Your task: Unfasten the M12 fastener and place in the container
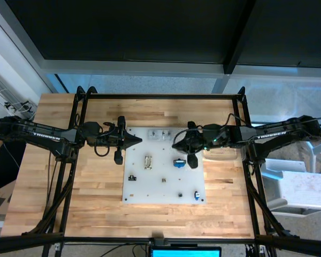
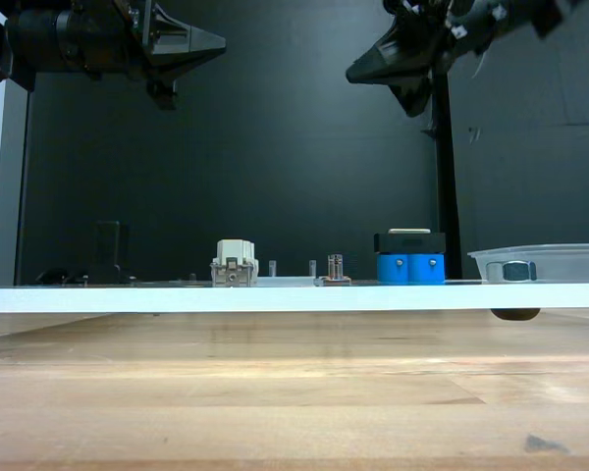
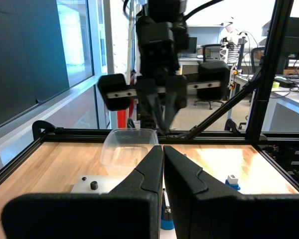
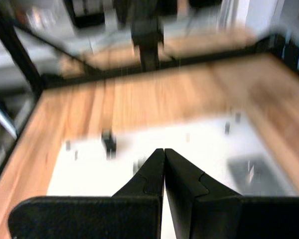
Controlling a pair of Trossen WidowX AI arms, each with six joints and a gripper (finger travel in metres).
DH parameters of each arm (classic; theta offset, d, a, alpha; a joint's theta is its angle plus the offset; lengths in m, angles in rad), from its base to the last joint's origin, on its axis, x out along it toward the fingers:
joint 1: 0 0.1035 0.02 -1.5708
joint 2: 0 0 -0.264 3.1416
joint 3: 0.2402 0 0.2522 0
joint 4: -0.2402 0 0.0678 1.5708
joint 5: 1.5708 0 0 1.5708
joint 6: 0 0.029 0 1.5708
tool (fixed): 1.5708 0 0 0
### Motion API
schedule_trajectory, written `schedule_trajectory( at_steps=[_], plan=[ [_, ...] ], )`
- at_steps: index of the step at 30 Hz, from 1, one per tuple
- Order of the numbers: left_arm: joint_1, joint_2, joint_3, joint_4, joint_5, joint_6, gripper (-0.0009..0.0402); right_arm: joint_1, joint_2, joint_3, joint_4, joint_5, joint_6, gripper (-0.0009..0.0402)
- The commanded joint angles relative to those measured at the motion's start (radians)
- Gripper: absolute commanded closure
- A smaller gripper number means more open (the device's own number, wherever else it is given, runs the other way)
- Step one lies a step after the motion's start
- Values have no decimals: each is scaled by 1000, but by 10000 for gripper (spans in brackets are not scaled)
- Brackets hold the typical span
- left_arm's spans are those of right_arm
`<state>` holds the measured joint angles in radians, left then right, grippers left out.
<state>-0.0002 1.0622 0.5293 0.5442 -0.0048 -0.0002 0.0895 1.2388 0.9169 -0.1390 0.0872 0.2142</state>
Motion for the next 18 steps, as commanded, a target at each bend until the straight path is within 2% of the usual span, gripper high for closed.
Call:
schedule_trajectory(
  at_steps=[1,6,9,18],
  plan=[
    [0,0,0,0,0,0,393,32,65,128,-182,6,53,393],
    [0,0,0,0,0,0,393,84,160,299,-390,58,123,393],
    [0,0,0,0,0,0,393,99,227,403,-531,70,183,393],
    [0,0,0,0,0,0,393,145,415,652,-903,60,374,393]
  ],
)
